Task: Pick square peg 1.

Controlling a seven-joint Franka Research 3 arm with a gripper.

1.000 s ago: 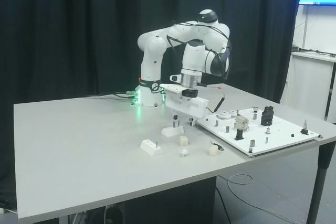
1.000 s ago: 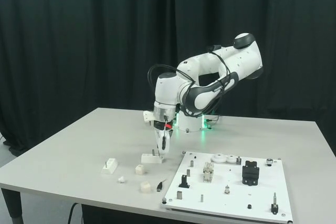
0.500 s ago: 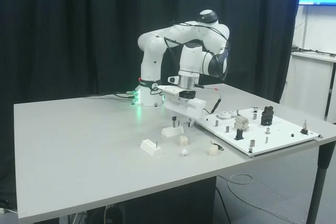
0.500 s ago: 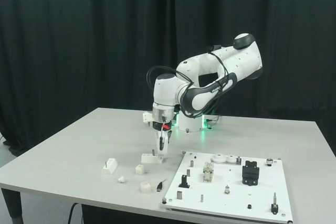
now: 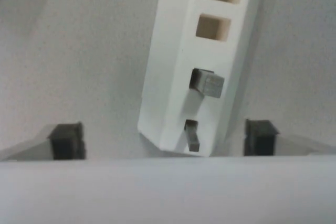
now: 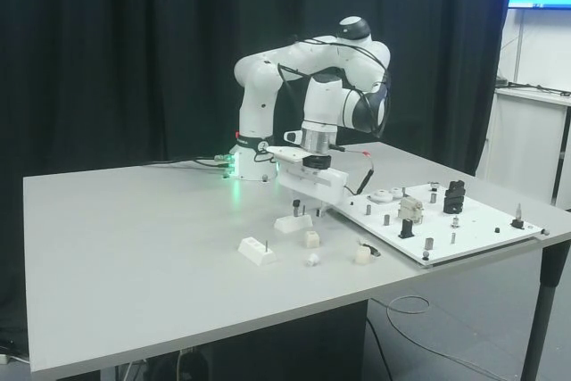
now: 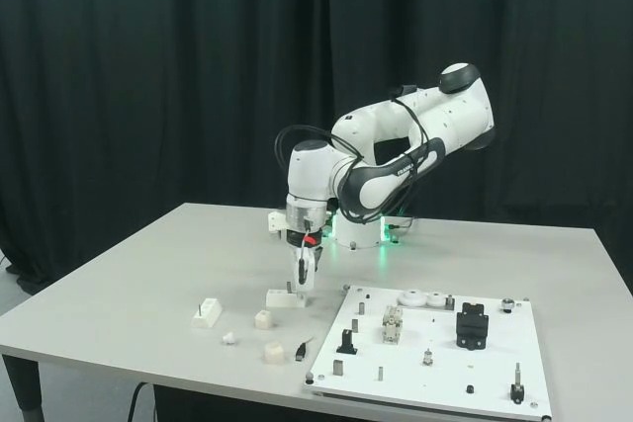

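In the wrist view a white holder block [image 5: 173,77] lies on the grey table. A short grey square peg [image 5: 208,83] stands in one of its slots. A thinner grey peg [image 5: 192,135] stands in the slot beside it, and two square holes [image 5: 213,27] are empty. My gripper [image 5: 163,139] is open, one black fingertip [image 5: 66,141] on each side of the block's near end, apart from both pegs. From the room, the gripper [image 6: 302,206] [image 7: 302,282] hangs just above the holder [image 6: 290,225] [image 7: 284,298].
A white block with a pin [image 6: 257,250], two small white cubes [image 6: 311,239] [image 6: 361,255] and a small white piece [image 6: 312,260] lie near the holder. The white assembly board [image 6: 473,226] with several fixtures lies just beyond the holder, away from these pieces.
The gripper has shifted a little away from the assembly board, coming over the holder block. Its fingers stay open and hold nothing.
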